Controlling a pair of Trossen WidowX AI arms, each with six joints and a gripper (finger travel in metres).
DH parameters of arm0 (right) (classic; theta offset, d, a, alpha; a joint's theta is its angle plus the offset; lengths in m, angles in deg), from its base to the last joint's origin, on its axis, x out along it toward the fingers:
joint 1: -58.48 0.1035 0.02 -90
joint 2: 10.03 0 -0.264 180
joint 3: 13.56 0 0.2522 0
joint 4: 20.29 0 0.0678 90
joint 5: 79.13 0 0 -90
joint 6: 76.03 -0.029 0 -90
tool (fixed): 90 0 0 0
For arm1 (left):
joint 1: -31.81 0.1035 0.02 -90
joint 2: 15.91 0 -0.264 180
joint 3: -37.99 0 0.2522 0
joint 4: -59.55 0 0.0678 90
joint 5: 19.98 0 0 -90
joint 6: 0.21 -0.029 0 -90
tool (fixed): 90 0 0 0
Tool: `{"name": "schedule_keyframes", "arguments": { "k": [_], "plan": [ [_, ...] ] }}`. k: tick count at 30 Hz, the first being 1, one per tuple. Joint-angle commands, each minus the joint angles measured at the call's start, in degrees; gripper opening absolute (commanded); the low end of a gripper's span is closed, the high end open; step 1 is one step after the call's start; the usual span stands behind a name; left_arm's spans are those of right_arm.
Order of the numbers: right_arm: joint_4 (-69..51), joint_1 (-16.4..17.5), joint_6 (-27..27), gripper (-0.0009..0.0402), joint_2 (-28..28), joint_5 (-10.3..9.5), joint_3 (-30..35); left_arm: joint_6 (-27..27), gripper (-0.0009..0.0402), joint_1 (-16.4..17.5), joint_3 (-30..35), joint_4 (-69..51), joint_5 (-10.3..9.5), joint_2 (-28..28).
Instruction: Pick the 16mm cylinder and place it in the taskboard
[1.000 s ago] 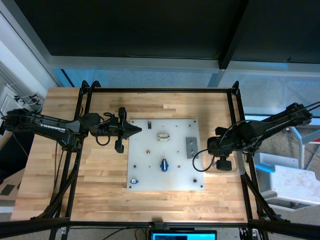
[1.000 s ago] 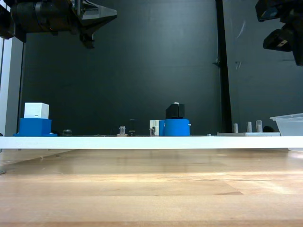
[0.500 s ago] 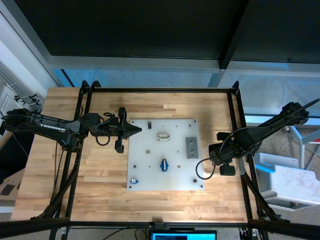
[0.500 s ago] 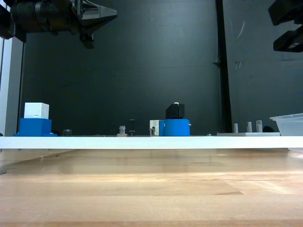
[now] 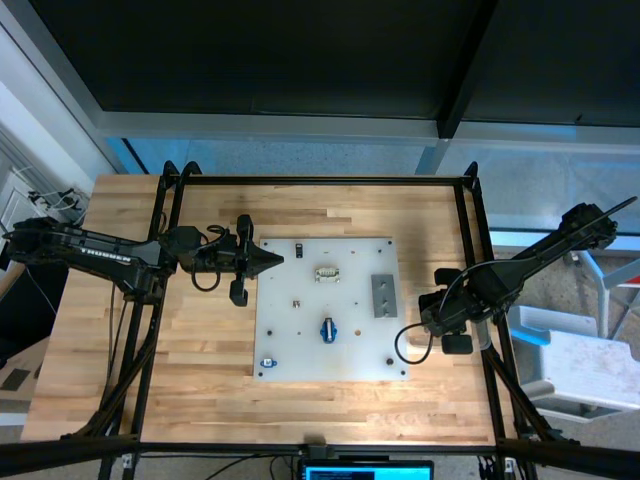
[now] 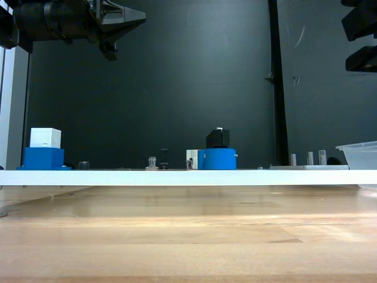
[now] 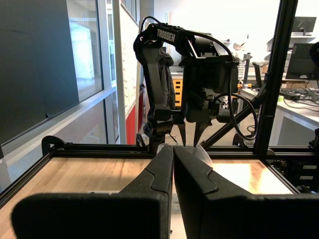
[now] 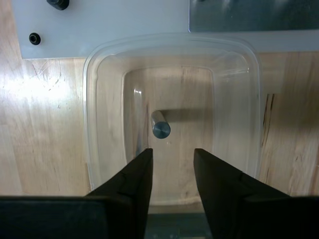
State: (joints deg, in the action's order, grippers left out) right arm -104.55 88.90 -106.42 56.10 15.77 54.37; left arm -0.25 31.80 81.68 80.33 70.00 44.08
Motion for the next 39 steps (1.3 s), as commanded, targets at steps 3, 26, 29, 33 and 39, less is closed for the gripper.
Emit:
{"name": "schedule_keyframes", "arguments": {
  "k": [3, 26, 29, 33, 39],
  "plan": [
    [2.5, 0.2, -1.2, 0.0156, 0.0, 0.04, -2.4, 0.0, 0.0, 0.0, 0.0, 0.0, 0.0, 0.0],
    [11.4, 0.9, -2.4, 0.0199, 0.1, 0.24, -10.3, 0.0, 0.0, 0.0, 0.0, 0.0, 0.0, 0.0],
    [12.7, 1.0, -2.4, 0.0199, 0.7, 0.22, -11.4, 0.0, 0.0, 0.0, 0.0, 0.0, 0.0, 0.0],
    [15.2, 1.0, -2.4, 0.0199, 0.9, 0.22, -12.9, 0.0, 0.0, 0.0, 0.0, 0.0, 0.0, 0.0],
    [17.4, 1.0, -2.7, 0.0199, 0.9, 0.13, -14.9, 0.0, 0.0, 0.0, 0.0, 0.0, 0.0, 0.0]
  ]
}}
